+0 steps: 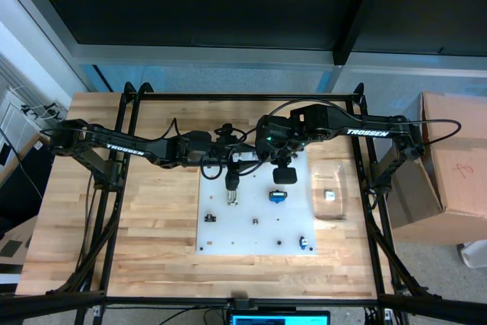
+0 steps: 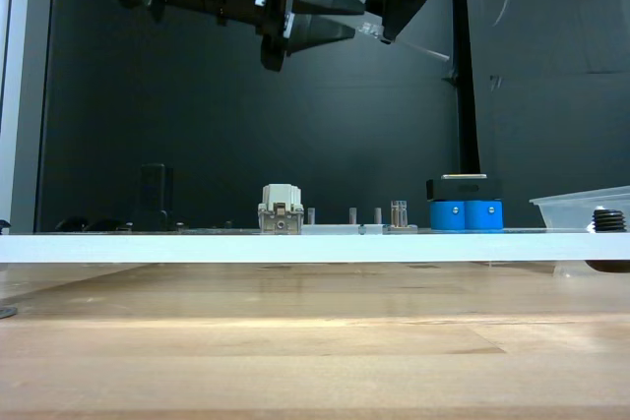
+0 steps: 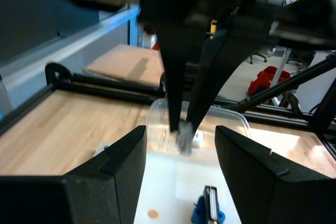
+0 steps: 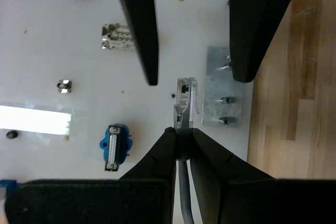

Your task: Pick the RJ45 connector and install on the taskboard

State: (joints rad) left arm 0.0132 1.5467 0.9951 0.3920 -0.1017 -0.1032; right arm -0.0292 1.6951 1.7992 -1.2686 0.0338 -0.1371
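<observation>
Bare wood of the desk (image 2: 315, 361) lay closest to us in the low view, and beyond it sat the white board (image 1: 228, 243) with its fittings. Both arms hung well above that board, over its far half.

We saw the right gripper (image 4: 181, 131) with its fingers (image 4: 161, 153) pinched tight on the rear of the clear RJ45 connector (image 4: 186, 95), where its grey cable (image 4: 182, 182) leaves it. The connector stuck out past the fingertips, held in the air and clear of any seat. We judged that such a rearward hold left the front of the connector free to be taken or guided.

The left gripper (image 3: 179, 128) faced it with its fingers (image 3: 119, 167) spread wide and gripping nothing, one finger on each side of the connector. That looked to us like a stance ready to close on the connector, perhaps for a firmer hold.

On the board beneath, close to where the connector hung, lay a metal plate (image 4: 219, 95) near the board's edge. It may be the seat, though we could not tell. A blue plug (image 4: 114, 148) and a grey socket (image 4: 118, 38) stood elsewhere on the board, and a clear tray (image 1: 335, 217) rested on the desk beside it. As we read it, the install step had not yet begun.
</observation>
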